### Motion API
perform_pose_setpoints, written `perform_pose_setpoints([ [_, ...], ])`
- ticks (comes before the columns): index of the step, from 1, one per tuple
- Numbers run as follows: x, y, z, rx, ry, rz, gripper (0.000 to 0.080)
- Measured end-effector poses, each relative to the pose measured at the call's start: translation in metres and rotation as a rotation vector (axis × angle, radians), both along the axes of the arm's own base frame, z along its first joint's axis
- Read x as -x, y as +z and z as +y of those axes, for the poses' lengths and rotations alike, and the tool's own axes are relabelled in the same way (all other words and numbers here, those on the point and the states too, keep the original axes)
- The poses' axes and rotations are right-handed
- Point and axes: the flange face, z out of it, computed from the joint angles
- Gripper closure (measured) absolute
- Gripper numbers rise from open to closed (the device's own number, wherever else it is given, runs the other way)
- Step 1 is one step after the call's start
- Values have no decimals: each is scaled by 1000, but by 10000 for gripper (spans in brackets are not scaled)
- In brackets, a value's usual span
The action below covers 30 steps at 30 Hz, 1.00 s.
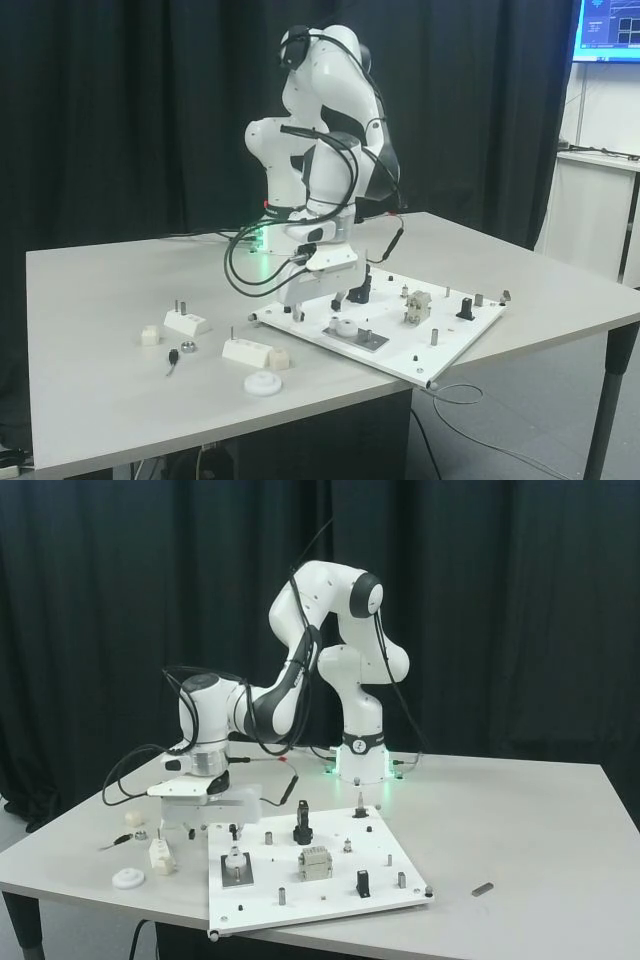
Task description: Pick large gear.
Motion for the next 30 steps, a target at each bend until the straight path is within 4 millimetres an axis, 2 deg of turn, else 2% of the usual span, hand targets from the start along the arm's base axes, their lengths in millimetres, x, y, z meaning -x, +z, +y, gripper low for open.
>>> perform_pose_setpoints([
  [8,1,12,1,-13,1,4,3],
  [30,-2,25,-7,-2,-1,-1,3],
])
